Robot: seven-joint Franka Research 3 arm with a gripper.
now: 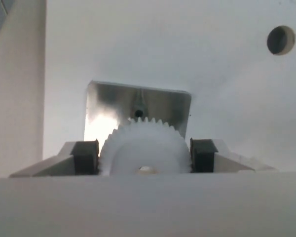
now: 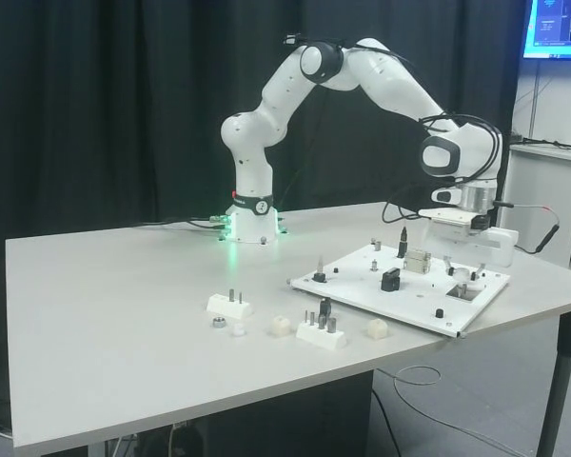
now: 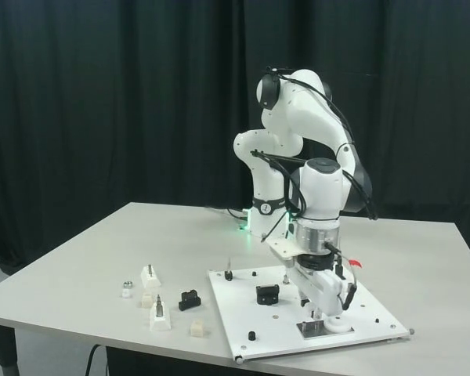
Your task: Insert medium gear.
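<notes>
the gripper [image 1: 144, 157] is closed on the white medium gear [image 1: 144, 148], holding it flat above the metal plate [image 1: 138, 106] so you can align its peg [image 1: 138, 114].

We see the white medium gear [image 1: 145, 150] clamped between the gripper's [image 1: 145, 157] black fingertips [image 1: 85, 157], directly over the shiny metal plate [image 1: 138, 106] on the white board [image 1: 212, 59].

Black curtain [image 3: 102, 102] hangs floor to ceiling behind the grey worktop [image 2: 105, 286], covering the whole back wall in both room views. Screen [image 2: 560, 29] lit at one upper corner. White cabinet [image 2: 542, 190] beside the worktop (cables trail across its top). Floor [image 2: 476, 419] grey.
</notes>
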